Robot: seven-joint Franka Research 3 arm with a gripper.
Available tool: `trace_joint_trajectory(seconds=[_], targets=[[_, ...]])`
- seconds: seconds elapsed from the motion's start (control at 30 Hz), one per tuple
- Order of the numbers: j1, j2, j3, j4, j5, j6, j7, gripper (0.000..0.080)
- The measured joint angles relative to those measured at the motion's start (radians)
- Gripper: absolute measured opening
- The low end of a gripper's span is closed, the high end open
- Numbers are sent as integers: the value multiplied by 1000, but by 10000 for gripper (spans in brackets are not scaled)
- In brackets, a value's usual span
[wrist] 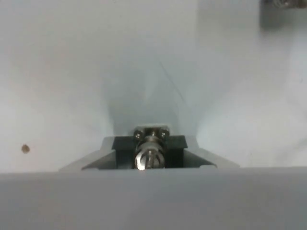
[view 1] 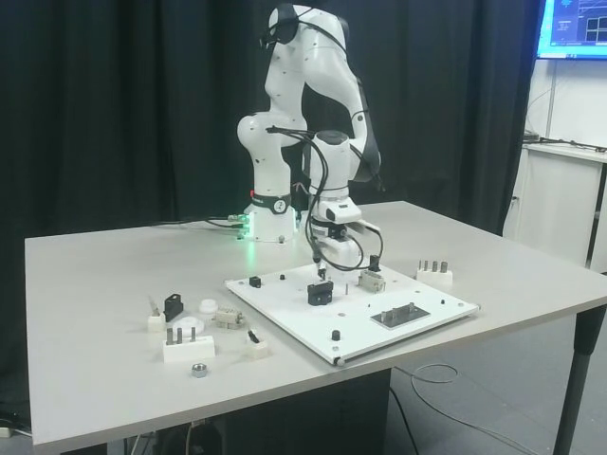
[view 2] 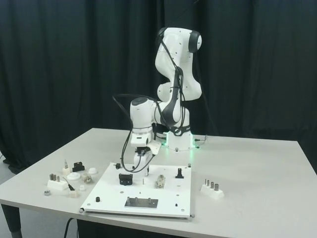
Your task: Insert BNC.
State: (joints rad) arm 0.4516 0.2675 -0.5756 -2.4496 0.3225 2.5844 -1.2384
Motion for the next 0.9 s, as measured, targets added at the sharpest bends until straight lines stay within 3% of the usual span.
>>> trace_joint_trajectory(seconds=[0.9], targets=[[-11,-2,-3,-3,104,-5,320,121]])
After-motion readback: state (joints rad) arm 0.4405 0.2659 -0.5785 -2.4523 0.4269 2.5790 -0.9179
